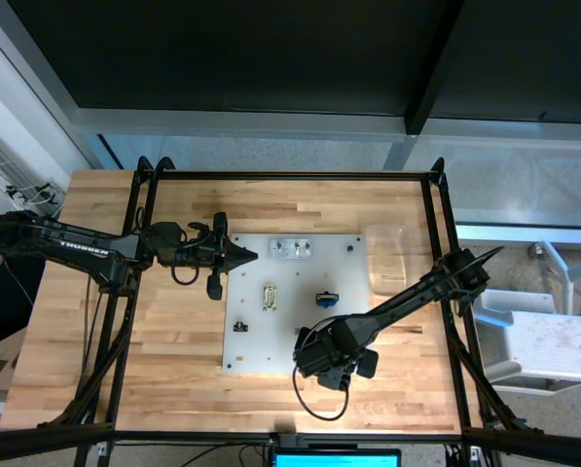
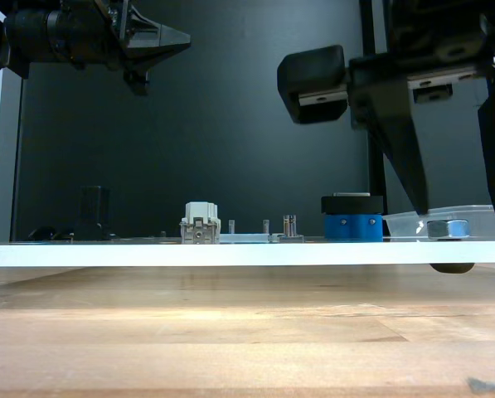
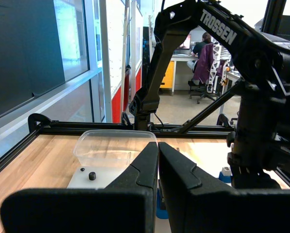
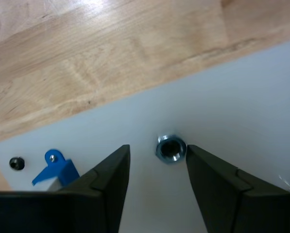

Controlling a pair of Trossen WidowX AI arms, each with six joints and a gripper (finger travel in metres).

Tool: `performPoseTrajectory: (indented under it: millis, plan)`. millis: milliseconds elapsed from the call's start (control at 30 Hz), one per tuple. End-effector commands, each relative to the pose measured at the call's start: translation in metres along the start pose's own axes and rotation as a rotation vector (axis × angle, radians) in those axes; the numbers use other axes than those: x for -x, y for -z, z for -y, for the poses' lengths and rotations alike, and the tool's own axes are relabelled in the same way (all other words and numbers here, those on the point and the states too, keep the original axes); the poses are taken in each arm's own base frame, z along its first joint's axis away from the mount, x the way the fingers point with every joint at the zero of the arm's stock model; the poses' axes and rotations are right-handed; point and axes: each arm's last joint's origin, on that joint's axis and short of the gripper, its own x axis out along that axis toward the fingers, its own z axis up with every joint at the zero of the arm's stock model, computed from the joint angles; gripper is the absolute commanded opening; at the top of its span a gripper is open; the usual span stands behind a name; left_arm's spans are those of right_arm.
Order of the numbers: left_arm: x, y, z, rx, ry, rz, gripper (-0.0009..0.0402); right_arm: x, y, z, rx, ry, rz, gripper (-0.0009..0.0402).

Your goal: Unfasten the M12 fastener and place in the container

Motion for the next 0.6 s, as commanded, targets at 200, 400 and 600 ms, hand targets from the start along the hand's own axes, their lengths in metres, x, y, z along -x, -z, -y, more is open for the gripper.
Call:
performPoseTrajectory:
  millis: [200, 400, 600]
  plan:
    - [0.0, 0.0, 0.0, 0.0, 0.0, 0.001, 0.0, 0.02, 0.002, -0.006, -0.249, 0.018, 0.027, 0.0169]
    - [0.0, 0.0, 0.0, 0.0, 0.0, 0.001, 0.0, 0.023, 0.002, -0.008, -0.591, 0.018, 0.04, 0.0078]
    - [0.0, 0.0, 0.0, 0.0, 0.0, 0.001, 0.0, 0.013, 0.003, -0.009, -0.828, 0.019, 0.061, 0.001]
